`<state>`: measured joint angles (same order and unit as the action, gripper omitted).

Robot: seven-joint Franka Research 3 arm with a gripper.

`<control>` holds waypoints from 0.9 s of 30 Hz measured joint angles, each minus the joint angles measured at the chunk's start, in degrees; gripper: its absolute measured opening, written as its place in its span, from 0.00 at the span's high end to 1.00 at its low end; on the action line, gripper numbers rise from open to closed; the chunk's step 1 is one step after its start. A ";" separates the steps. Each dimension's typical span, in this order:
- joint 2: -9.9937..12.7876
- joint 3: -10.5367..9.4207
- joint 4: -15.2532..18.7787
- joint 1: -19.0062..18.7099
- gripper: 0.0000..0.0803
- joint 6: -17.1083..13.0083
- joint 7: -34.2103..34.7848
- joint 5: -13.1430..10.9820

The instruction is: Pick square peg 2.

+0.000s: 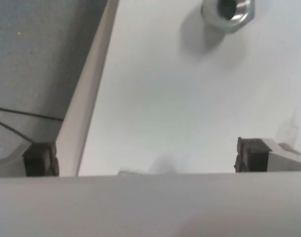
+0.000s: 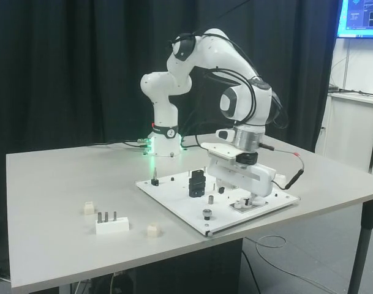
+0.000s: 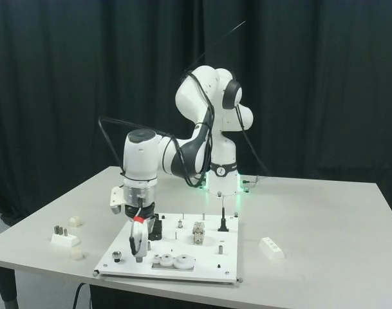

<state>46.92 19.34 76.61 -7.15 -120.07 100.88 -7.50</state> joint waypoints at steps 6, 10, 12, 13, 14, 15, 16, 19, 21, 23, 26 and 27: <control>0.00 -0.15 0.00 0.71 0.00 0.36 -0.47 1.32; 0.00 -0.28 0.00 1.19 0.00 0.48 -0.69 1.84; 0.00 -0.29 0.00 1.36 0.00 0.48 -0.96 1.94; 0.00 -0.29 -0.01 1.42 0.00 0.48 -1.22 1.97; -0.01 -0.29 -0.03 1.47 0.00 0.48 -1.59 2.00; -0.01 -0.29 -0.05 1.52 0.00 0.48 -1.94 2.03; -0.03 -0.29 -0.09 1.56 0.00 0.49 -2.20 2.07; -0.14 -0.29 -0.27 1.65 0.00 0.61 -2.43 2.27; -0.27 -0.29 -0.43 1.69 0.00 0.86 -2.58 2.41; -0.50 -0.29 -0.63 1.72 0.00 1.27 -2.93 2.68; -1.02 -0.29 -0.81 1.78 0.00 1.88 -3.68 2.94; -1.24 -0.29 -0.84 1.82 0.00 2.15 -3.82 2.97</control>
<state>45.68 19.05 75.77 -5.33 -117.92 97.06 -4.53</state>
